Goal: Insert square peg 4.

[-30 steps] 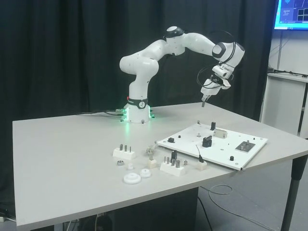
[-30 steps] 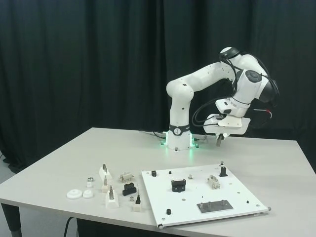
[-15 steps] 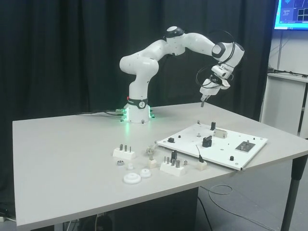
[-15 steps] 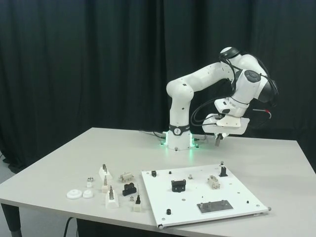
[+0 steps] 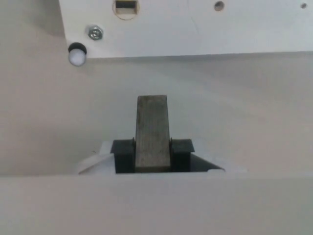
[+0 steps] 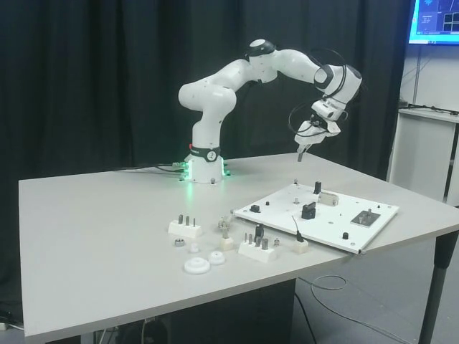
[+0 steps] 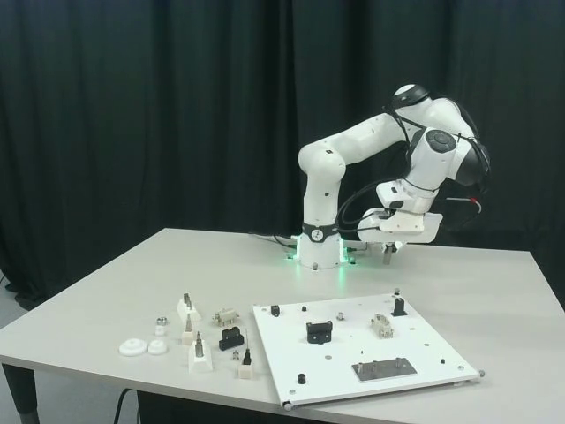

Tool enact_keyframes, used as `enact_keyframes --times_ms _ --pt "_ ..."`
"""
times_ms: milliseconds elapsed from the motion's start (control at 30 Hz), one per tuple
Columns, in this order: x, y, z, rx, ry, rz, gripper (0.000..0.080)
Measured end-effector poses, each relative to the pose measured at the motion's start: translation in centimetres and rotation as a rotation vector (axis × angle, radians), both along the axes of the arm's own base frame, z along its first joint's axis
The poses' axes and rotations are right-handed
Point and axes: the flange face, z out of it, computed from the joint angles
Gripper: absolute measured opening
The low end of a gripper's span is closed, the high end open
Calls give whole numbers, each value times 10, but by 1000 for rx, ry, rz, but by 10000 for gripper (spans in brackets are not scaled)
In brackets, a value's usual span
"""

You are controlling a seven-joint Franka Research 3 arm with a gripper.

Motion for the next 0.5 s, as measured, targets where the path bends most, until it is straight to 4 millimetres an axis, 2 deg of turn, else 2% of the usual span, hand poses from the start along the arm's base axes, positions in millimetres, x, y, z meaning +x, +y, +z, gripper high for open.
enact_keyframes --times_ms 500 --pt "4 -9 -22 57 35 74 150"
